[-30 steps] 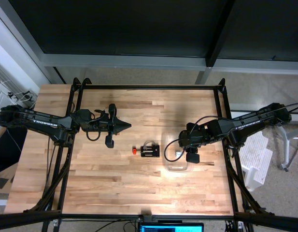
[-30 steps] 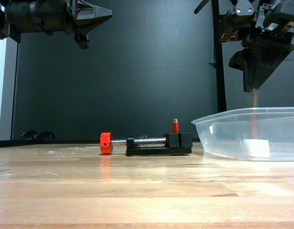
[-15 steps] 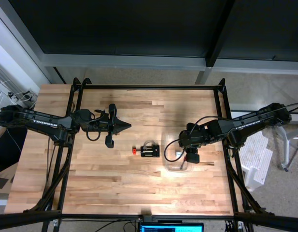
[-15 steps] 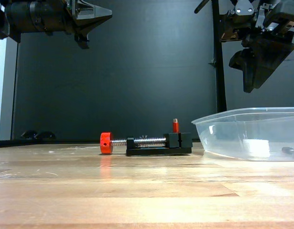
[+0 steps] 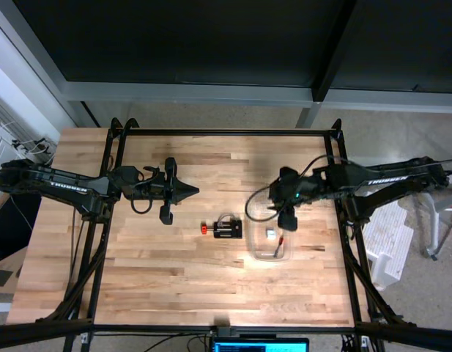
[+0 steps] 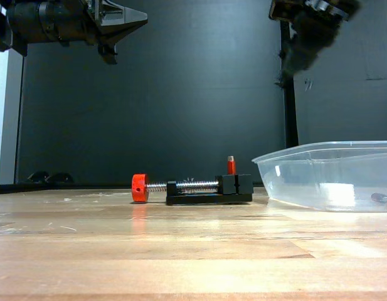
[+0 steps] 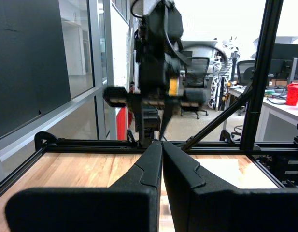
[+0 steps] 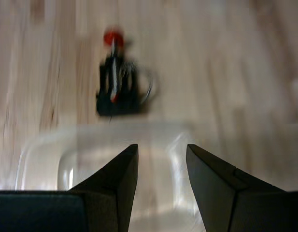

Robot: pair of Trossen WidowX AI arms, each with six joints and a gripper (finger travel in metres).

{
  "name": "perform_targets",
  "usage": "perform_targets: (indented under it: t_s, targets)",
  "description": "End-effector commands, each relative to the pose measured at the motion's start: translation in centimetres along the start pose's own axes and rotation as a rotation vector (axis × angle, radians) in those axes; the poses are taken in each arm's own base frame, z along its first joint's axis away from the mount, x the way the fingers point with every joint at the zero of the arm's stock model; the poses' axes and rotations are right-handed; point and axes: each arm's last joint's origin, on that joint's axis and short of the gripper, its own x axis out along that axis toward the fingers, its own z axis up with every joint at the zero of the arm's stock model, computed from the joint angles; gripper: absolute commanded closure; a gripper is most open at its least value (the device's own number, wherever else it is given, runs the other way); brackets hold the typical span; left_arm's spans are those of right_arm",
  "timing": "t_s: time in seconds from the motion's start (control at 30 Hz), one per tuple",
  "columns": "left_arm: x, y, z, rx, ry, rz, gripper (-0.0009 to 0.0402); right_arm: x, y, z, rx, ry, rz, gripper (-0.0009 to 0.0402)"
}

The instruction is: Remove the RCA connector from the receptacle and place in the container

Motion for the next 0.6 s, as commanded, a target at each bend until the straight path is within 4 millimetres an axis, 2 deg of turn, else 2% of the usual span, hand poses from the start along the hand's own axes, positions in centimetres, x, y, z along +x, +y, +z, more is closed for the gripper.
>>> perform_targets:
  t_s: [0.03, 0.17, 0.3, 0.4, 0.6]
  targets:
    - [0.0, 0.0, 0.0, 0.000, 0.000, 0.000, 0.0393, -0.8, -0.2, 1.0, -0.015, -0.119, 0.019, 0.0288]
    - [0.0, 0.0, 0.0, 0.000, 0.000, 0.000, 0.0393, -1.7, -0.3, 1.8, -0.032, -0.260, 0.025, 0.0342]
    - [0.0, 0.0, 0.0, 0.000, 0.000, 0.000, 0.0393, -2.2, -1.3, 2.3, -0.014, -0.384, 0.049, 0.0398]
    - [0.0, 0.0, 0.0, 0.000, 0.000, 0.000, 0.0393, -2.2, -1.8, 2.8, -0.006, -0.464, 0.052, 0.0386]
    - [0.0, 0.0, 0.0, 0.000, 0.000, 0.000, 0.0393, -1.5, -1.8, 3.1, -0.034, -0.622, 0.049, 0.0393]
